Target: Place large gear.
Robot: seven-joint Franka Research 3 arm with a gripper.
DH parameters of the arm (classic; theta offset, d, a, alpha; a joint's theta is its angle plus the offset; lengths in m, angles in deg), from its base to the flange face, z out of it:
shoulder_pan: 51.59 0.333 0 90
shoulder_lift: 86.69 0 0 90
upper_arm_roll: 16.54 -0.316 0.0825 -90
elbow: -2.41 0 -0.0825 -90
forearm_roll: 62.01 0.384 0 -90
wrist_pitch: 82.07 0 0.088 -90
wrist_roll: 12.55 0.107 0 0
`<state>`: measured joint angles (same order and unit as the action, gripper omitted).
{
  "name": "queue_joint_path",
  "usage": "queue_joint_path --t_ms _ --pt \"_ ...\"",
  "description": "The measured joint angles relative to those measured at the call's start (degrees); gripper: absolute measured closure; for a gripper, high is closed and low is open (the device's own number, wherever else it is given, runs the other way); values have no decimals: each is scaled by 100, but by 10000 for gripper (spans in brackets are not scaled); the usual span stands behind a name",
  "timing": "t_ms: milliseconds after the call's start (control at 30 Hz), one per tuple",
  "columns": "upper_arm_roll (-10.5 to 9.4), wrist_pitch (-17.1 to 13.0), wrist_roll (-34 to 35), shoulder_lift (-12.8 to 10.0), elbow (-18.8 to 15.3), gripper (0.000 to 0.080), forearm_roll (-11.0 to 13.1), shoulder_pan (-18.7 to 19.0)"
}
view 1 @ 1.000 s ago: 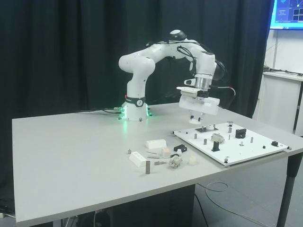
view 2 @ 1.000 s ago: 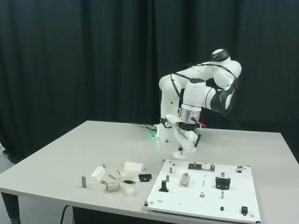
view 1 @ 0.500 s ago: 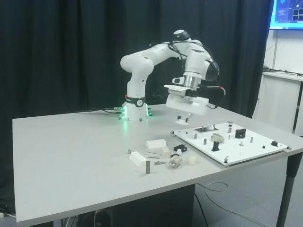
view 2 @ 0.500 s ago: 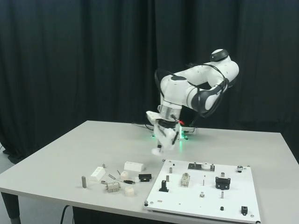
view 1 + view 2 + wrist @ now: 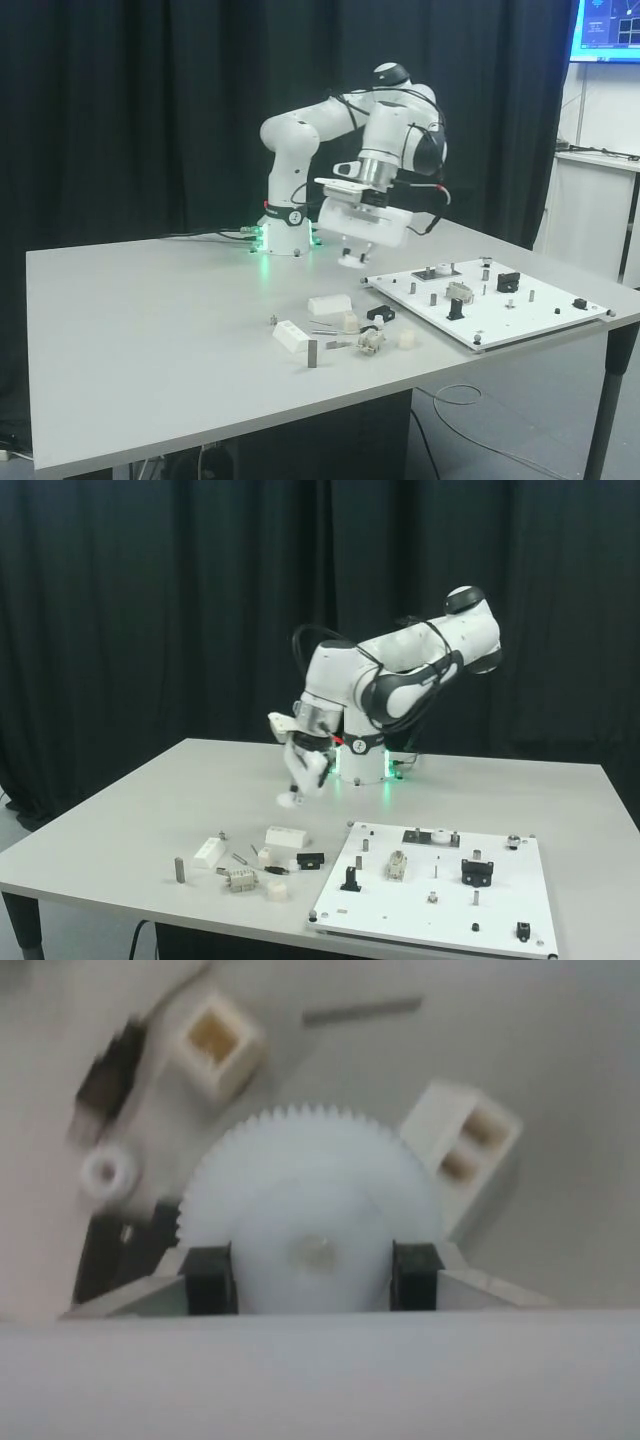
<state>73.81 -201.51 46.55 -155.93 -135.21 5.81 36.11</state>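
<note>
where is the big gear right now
The large gear is clamped between the gripper fingers, held in the air above the grey table, over the loose white parts rather than the white board.

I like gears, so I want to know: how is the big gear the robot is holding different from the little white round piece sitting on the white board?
The large gear is up in the air, clamped in the gripper; the small round piece rests on the white board. The large gear looks bigger than the round piece. The gear's edge shows fine teeth; the round piece is too small in view to tell. Both are white and round.
</note>
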Motion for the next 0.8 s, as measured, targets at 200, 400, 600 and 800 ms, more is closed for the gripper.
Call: queue_joint_path --t_ms 200,400,600,800 --pt "-63 -38 -517 0 174 470 10 -588" --pt "-176 -47 -973 -14 382 470 53 -1212" --pt "-325 -41 -1490 -92 586 470 210 -1828" --pt "-492 -5 -1937 -274 772 470 496 -2405"
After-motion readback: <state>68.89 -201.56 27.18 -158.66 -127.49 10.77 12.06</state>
